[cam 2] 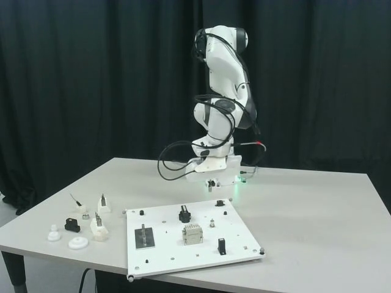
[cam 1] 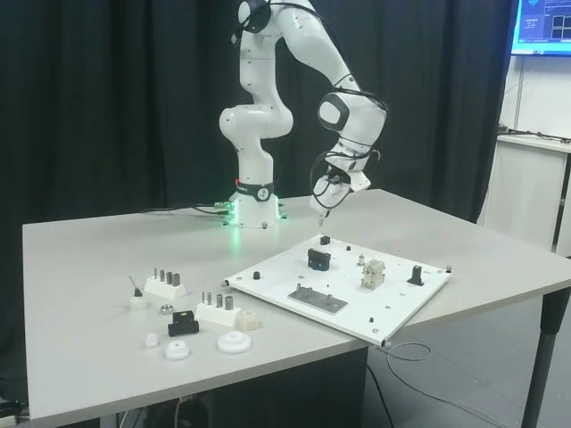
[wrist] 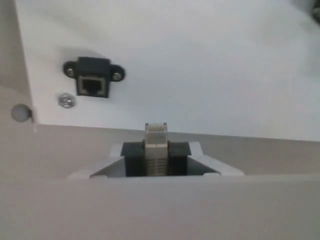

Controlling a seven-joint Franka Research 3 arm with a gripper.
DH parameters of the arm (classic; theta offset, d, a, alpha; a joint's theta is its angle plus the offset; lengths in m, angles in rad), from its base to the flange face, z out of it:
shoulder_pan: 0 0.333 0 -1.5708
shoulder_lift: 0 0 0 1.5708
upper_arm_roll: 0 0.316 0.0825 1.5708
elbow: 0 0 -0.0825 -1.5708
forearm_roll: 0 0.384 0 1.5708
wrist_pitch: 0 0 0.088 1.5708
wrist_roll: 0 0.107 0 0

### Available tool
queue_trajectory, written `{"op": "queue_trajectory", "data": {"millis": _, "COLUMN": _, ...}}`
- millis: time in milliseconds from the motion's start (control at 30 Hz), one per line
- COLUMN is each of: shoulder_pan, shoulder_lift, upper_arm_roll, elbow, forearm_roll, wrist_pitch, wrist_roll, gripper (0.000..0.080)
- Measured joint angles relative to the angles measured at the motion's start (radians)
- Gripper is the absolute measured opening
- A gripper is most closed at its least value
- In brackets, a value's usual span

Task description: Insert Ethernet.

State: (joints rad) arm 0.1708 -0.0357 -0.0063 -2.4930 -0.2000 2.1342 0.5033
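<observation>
Ethernet plug pinched in gripper, contacts forward, hanging above the white board's far edge. Black socket near that edge, apart from plug and off to one side. Needs lateral shift to centre, squared contacts, then slow straight push; misalignment risks jamming.

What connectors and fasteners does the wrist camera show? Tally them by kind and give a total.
Ethernet plug: 1
Black Ethernet socket: 1
Flange screws on the socket: 2
Screw head in the white board beside the socket: 1
Round grey stud at the board's corner: 1
Total: 6
</observation>
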Motion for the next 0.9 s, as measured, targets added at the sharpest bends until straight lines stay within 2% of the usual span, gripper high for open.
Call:
{"op": "queue_trajectory", "data": {"millis": 333, "shoulder_pan": 0.014, "shoulder_lift": 0.031, "upper_arm_roll": 0.023, "elbow": -0.010, "forearm_roll": 0.046, "wrist_pitch": 0.000, "wrist_roll": 0.047, "gripper": 0.0091}}
{"op": "queue_trajectory", "data": {"millis": 900, "shoulder_pan": 0.027, "shoulder_lift": 0.083, "upper_arm_roll": 0.053, "elbow": -0.009, "forearm_roll": 0.056, "wrist_pitch": 0.000, "wrist_roll": 0.112, "gripper": 0.0091}}
